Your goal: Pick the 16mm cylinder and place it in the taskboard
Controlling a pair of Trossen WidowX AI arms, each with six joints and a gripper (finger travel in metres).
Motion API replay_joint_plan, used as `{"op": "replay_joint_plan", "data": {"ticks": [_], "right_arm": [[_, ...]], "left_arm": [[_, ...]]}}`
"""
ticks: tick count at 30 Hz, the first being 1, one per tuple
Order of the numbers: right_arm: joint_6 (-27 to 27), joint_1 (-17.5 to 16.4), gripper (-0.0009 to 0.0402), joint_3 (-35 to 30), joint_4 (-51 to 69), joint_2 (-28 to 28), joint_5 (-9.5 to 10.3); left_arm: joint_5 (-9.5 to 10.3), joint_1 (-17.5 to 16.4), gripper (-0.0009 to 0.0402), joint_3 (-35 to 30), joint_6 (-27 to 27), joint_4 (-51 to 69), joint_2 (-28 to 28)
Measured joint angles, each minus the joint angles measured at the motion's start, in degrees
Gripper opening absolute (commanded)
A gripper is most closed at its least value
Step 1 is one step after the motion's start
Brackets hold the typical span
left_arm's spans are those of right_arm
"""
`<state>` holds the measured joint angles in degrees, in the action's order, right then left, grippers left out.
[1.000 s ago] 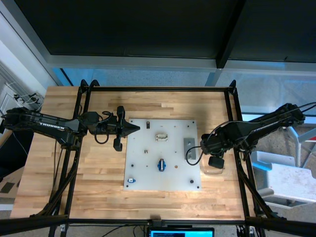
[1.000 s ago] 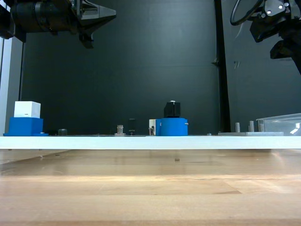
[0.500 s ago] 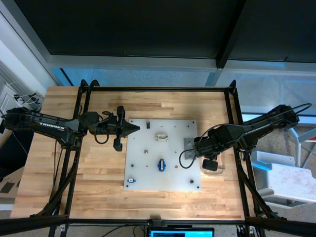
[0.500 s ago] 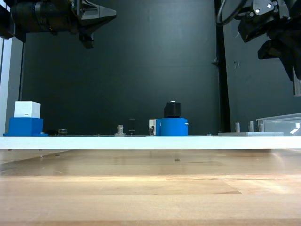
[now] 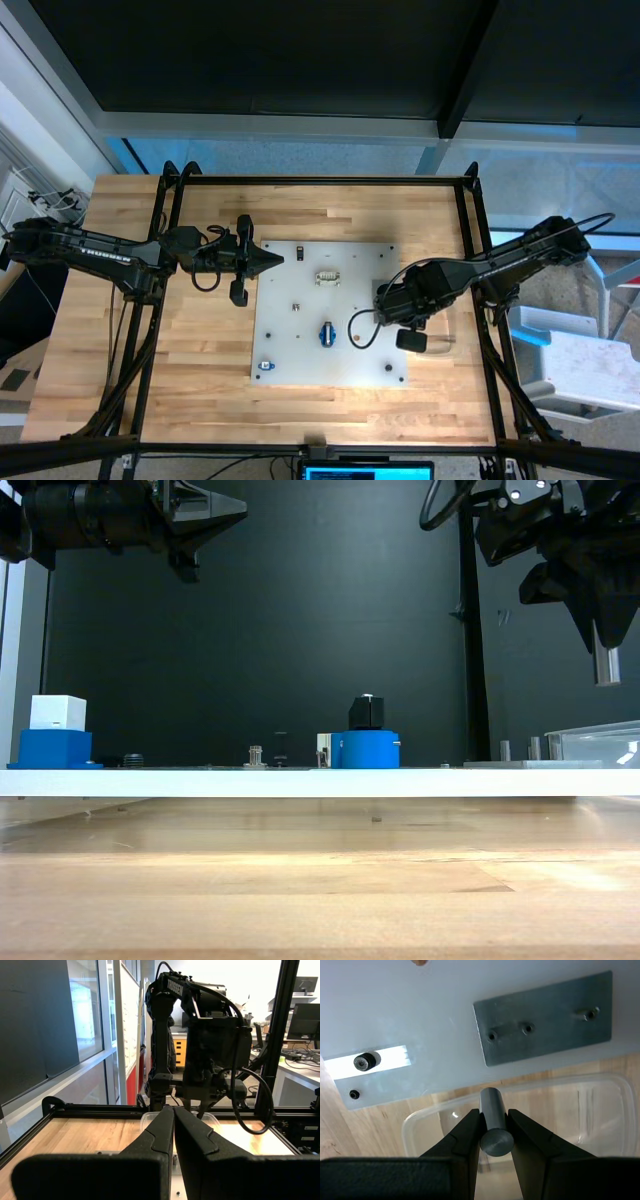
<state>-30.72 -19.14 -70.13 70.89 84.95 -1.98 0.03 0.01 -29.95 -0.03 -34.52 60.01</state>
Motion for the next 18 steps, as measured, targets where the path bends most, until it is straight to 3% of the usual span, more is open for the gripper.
{"op": "replay_joint_plan", "data": {"ticks": [18], "right_arm": [[3.43,-0.37,0.0045,-8.26,-1.09,9.70,0.02]], "left_arm": [[-0.02,0.00,0.0000,0.00,0.00,0.00,0.00]]}}
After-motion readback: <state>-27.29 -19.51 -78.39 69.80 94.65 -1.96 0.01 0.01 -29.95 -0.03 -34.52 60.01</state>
